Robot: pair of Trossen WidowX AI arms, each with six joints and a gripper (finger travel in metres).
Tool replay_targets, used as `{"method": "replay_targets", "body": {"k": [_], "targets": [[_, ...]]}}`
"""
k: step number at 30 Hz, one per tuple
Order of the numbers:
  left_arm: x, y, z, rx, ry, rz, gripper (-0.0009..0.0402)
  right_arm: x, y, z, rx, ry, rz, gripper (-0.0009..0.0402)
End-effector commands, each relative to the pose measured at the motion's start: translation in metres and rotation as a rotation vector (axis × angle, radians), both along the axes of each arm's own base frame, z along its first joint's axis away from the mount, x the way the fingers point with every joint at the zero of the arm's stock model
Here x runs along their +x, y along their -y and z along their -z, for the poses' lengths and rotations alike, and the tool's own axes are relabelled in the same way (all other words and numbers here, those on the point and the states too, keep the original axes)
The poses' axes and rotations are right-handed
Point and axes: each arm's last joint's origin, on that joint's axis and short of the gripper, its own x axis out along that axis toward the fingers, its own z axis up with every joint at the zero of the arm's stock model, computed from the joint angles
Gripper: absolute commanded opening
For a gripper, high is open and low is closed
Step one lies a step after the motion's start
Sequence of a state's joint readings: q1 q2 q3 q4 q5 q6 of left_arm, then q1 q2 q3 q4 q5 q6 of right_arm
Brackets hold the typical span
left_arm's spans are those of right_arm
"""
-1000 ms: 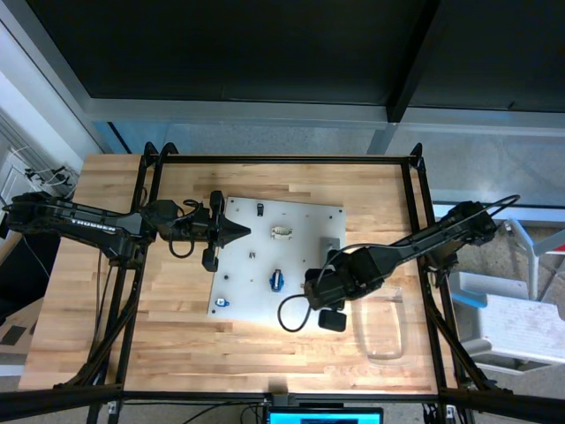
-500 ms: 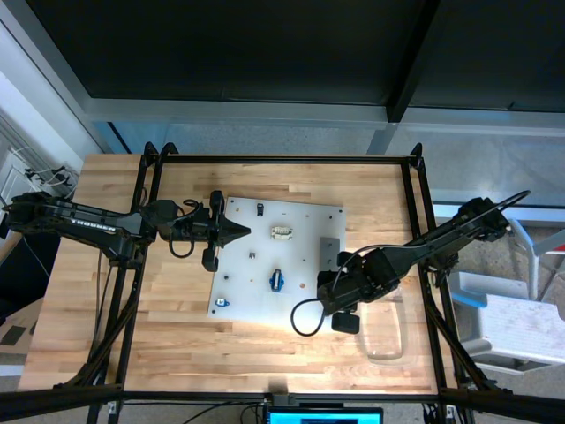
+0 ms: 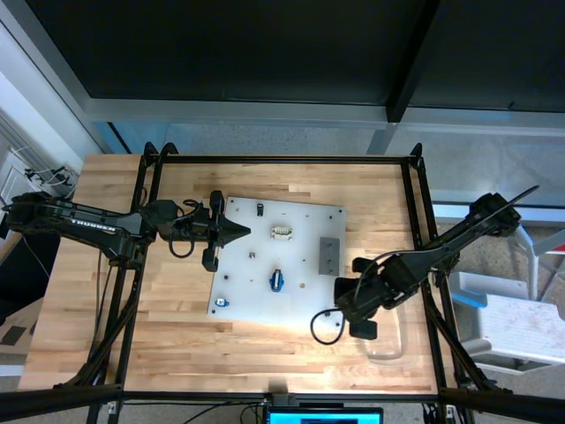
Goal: Pick the 16mm cylinder and place it in the container
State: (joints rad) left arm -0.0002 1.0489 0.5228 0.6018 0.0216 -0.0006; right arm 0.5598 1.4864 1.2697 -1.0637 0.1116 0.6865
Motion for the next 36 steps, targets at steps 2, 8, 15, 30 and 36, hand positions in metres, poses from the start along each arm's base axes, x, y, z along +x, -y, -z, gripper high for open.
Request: {"method": "replay_targets", "body": {"k": [2, 8, 15, 30, 36], "targets": [[0.0, 0.0, 0.0, 0.0, 0.0, 0.0, 0.0, -0.012, -0.004, 0.003, 0.009, -0.007, 0.003, 0.0009], [0.0, 0.0, 0.0, 0.0, 0.0, 0.0, 0.0, -0.032, -0.007, 0.007, 0.022, -0.017, 0.003, 0.0009], [0.0, 0.0, 0.0, 0.0, 0.0, 0.0, 0.0, -0.052, -0.01, 0.014, 0.029, -0.03, -0.005, 0.0009], [0.0, 0.0, 0.0, 0.0, 0.0, 0.0, 0.0, -0.076, -0.015, 0.035, 0.095, -0.023, -0.045, 0.0009], [0.0, 0.0, 0.0, 0.0, 0.0, 0.0, 0.0, -0.079, -0.015, 0.049, 0.129, -0.036, -0.06, 0.0009]]}}
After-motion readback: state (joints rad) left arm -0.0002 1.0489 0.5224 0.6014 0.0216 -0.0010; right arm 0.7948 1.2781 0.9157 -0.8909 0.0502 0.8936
